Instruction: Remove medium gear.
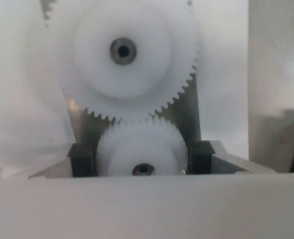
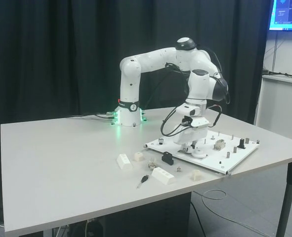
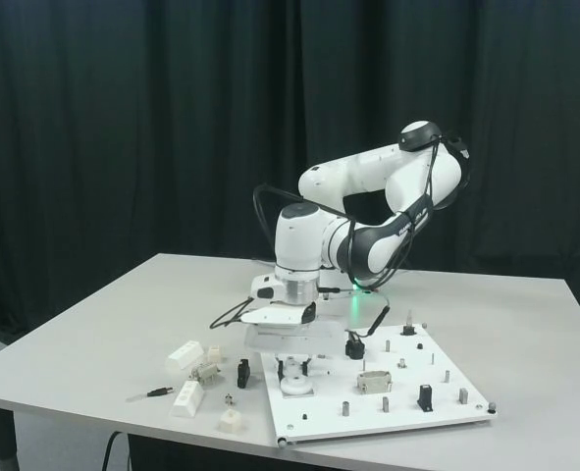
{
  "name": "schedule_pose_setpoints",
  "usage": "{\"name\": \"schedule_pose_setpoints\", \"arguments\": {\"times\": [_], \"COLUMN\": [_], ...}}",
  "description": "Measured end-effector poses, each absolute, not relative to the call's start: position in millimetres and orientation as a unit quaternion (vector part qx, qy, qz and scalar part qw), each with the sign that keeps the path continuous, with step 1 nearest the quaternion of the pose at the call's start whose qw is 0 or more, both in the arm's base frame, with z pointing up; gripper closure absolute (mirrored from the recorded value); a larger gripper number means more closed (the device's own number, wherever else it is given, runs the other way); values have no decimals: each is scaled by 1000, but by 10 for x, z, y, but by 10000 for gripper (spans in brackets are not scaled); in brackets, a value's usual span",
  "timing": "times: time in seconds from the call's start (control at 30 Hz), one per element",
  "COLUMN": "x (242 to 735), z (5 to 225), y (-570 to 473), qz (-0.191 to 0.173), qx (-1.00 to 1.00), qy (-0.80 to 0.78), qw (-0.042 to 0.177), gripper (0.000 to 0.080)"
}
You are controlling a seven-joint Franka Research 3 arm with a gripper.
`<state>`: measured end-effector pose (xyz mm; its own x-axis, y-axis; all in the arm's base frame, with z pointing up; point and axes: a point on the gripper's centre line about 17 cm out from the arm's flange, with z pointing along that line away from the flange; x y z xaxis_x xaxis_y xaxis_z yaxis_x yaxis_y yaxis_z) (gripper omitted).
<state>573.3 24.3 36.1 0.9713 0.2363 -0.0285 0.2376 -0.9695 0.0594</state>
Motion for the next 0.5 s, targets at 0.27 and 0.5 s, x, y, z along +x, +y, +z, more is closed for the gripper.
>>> {"name": "schedule_pose_setpoints", "arguments": {"times": [0.27,0.5], "x": [5731,5731], "z": [365,369], "y": [245,246], "qz": [-10,-12], "qx": [995,991], "qy": [91,126], "qw": [32,34], "gripper": [409,409]}}
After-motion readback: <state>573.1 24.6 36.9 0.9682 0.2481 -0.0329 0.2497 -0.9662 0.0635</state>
